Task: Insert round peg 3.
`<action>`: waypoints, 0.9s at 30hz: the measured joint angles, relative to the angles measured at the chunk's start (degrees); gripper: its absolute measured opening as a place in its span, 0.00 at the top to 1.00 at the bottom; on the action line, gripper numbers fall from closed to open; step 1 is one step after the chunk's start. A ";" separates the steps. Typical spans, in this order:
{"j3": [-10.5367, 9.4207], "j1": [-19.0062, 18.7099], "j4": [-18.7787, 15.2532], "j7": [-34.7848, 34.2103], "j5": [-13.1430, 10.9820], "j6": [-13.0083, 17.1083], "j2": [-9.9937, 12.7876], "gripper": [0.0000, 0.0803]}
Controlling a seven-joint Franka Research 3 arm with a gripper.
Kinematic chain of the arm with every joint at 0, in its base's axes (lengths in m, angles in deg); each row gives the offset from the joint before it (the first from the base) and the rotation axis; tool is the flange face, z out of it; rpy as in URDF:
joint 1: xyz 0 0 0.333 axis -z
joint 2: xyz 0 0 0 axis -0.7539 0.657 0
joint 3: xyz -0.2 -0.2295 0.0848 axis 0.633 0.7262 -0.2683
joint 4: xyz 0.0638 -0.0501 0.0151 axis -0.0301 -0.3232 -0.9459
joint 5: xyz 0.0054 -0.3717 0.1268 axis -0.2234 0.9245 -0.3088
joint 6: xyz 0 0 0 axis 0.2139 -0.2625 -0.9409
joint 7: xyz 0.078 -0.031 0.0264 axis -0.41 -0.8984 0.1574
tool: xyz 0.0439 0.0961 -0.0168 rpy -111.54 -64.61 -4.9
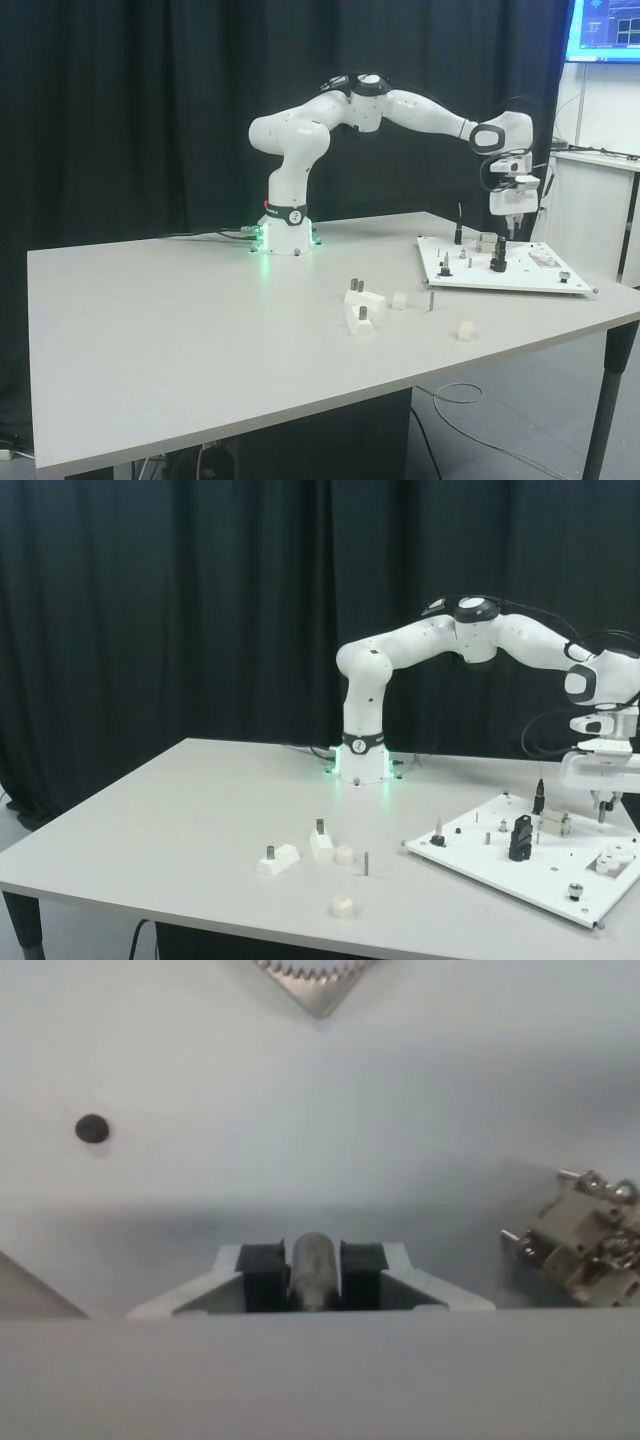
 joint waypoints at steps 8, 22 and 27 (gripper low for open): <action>-1.18 -0.05 0.04 -0.90 0.04 1.15 -0.18 0.86; -3.14 -0.04 0.03 -3.60 1.61 2.64 -0.70 0.86; -3.57 -0.04 0.03 -4.02 2.02 3.03 -0.71 0.86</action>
